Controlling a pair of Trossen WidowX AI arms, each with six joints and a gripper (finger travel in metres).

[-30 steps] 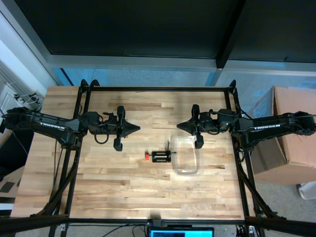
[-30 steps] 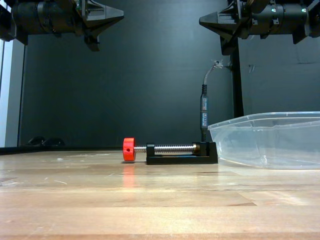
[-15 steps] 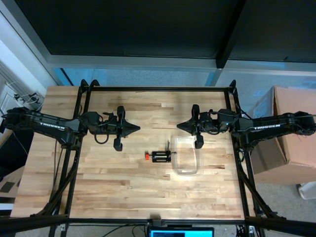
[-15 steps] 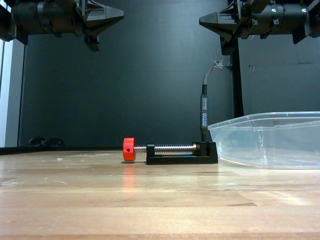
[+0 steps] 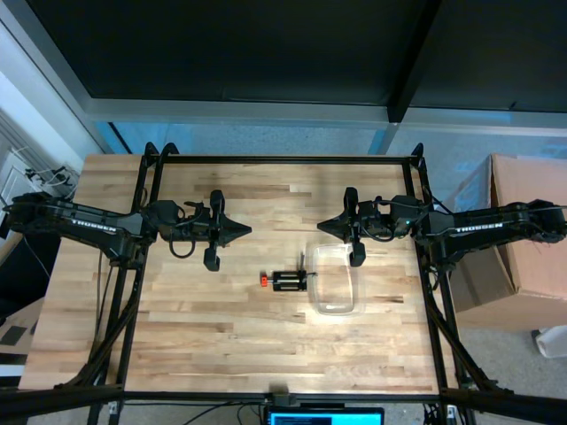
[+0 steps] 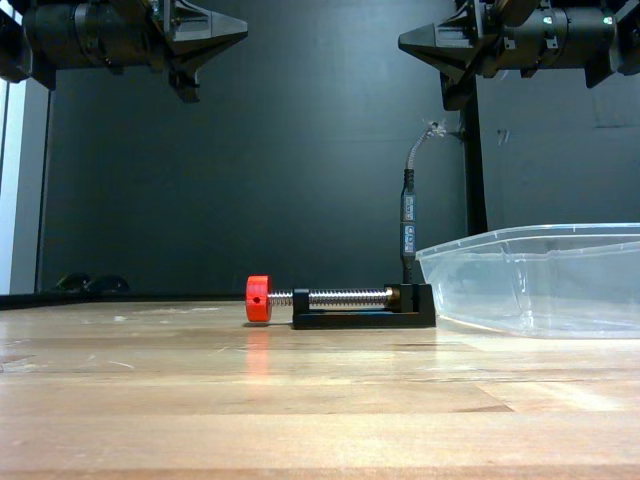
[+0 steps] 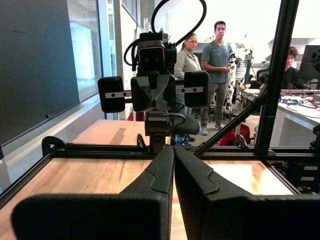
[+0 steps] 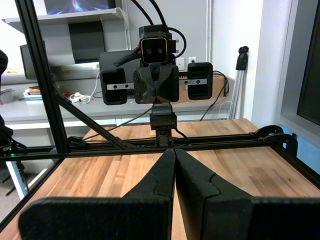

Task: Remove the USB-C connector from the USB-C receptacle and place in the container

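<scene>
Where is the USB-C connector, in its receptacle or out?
In. The USB-C connector stands upright in the receptacle; the left tool and right tool, both shut, hang high above.

The surface [image 5: 230,336] is pale planked wood, smooth with a soft sheen. The container [image 6: 540,270] is clear, glossy plastic. On the clamp [image 6: 365,318], the threaded screw [image 6: 345,297] is bright metal and the knob [image 6: 258,298] is matt red plastic. The left end effector [image 5: 246,230], at 11 o'clock from the clamp, and the right end effector [image 5: 321,225], at 1 o'clock, look like matt black plastic.
</scene>
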